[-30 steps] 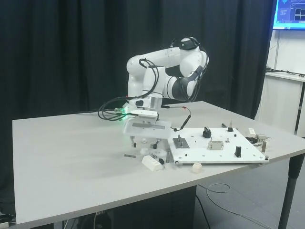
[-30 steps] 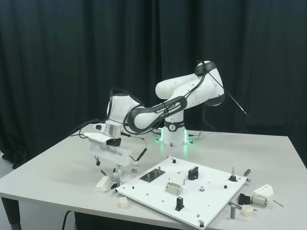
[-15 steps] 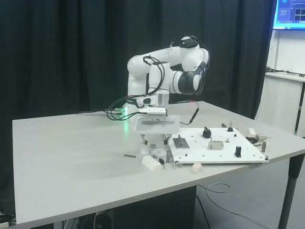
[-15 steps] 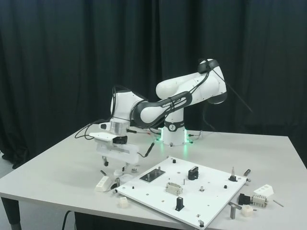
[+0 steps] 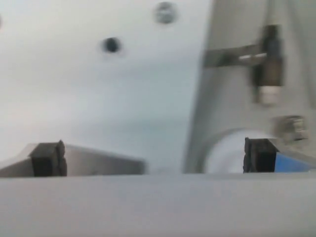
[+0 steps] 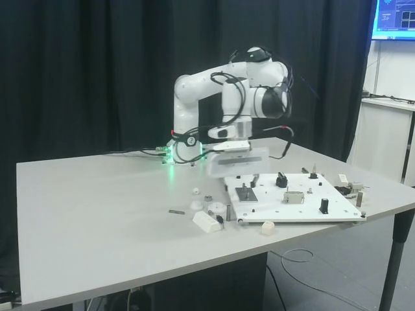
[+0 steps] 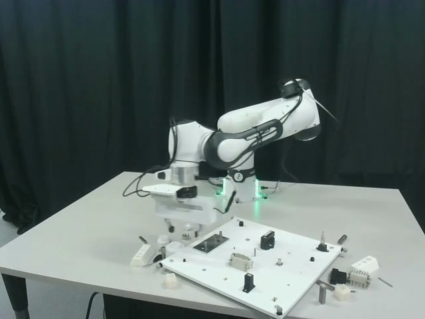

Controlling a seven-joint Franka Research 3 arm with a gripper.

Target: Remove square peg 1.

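The Franka arm [image 7: 259, 129] is built of rounded white shells with black bands at the joints and a dark, glossy section along the forearm. A black cap [image 6: 254, 52] sits on its topmost joint. Green light glows at the foot of the white base column [image 7: 240, 186]. Black cables [image 6: 224, 97] loop loosely along the links and hang down to the wrist, and more black cable trails from the wrist to the table. The wrist carries a grey metal ring and a flat white block [image 7: 189, 211]. In the wrist view the fingertips [image 5: 48, 159] end in black pads.
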